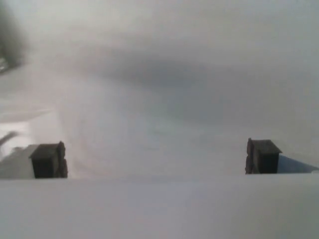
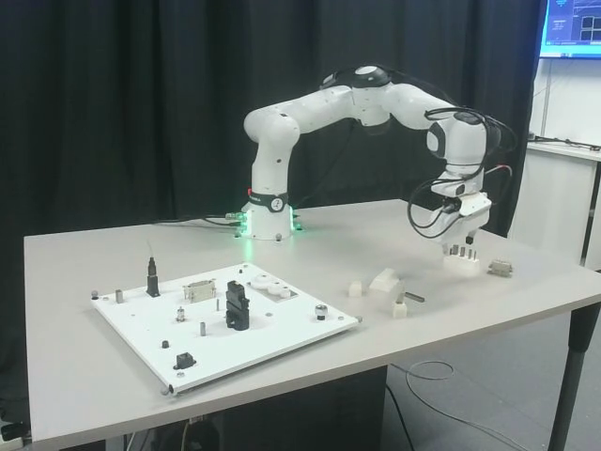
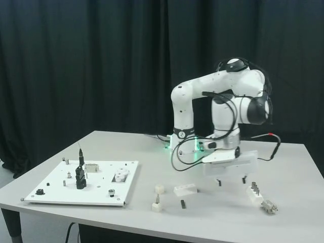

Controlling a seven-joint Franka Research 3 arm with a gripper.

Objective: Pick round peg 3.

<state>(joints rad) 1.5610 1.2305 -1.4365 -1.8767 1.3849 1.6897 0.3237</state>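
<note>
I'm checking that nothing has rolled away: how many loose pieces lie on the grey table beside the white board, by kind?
small white blocks: 4 (one holds upright pegs)
short black peg lying flat: 1
grey connector piece: 1
Total: 6

The pegs in the white holder (image 2: 462, 262) are too small to tell apart.

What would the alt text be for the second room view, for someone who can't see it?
A white robot arm reaches down over the grey table, its gripper open just above the surface beside a small white holder of pegs. A white board of small parts lies at the table's other end.
</note>
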